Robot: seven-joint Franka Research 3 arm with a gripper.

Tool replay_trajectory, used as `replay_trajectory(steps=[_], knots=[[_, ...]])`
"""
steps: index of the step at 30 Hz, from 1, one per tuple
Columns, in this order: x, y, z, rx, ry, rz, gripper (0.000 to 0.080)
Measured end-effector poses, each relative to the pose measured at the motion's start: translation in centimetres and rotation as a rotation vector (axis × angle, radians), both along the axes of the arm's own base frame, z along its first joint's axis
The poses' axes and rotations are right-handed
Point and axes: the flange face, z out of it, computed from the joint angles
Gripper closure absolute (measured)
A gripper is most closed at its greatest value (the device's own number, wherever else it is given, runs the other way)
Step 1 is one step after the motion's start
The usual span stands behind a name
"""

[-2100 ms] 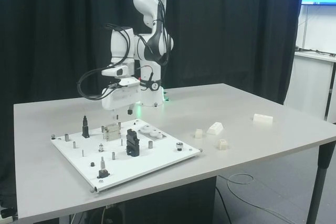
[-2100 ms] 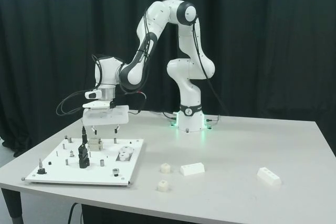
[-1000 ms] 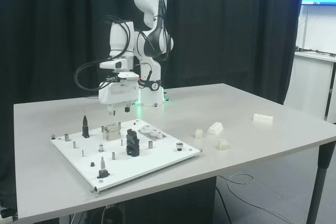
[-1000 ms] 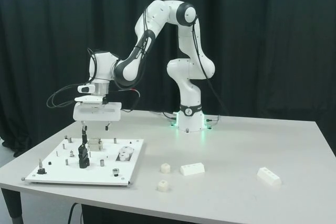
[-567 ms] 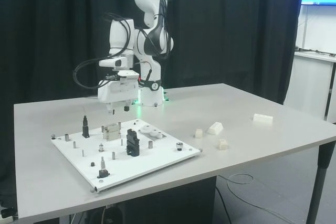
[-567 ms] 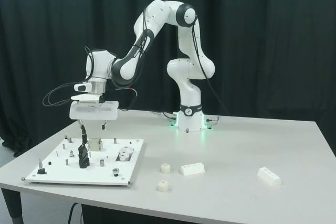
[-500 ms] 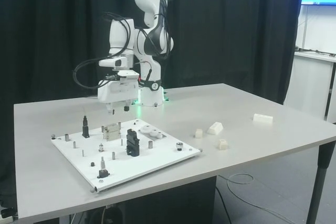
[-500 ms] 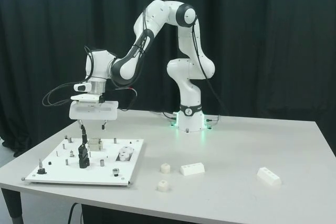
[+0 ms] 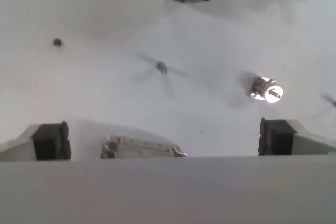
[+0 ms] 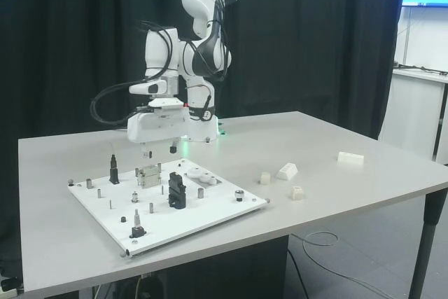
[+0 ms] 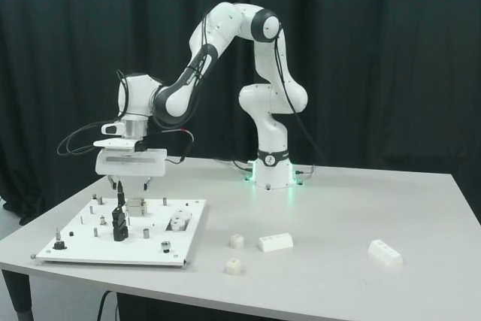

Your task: Remove bolt 4.

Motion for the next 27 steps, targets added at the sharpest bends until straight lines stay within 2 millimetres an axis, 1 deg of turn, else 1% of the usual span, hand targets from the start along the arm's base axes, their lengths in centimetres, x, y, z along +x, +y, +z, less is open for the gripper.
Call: replay_trajectory(steps=[3,6,12,18,27], knots=[[0.4,0.0,-0.1,0.023,0.001,-0.088,0.0003],[1.0,0.1,0.0,0.041,0.008,-0.141,0.0003],[2.5,1.1,0.8,0.073,0.010,-0.220,0.0003],[4.2,2.7,2.0,0.108,0.016,-0.296,0.0003],[7.2,6.1,3.7,0.146,0.018,-0.397,0.0003]])
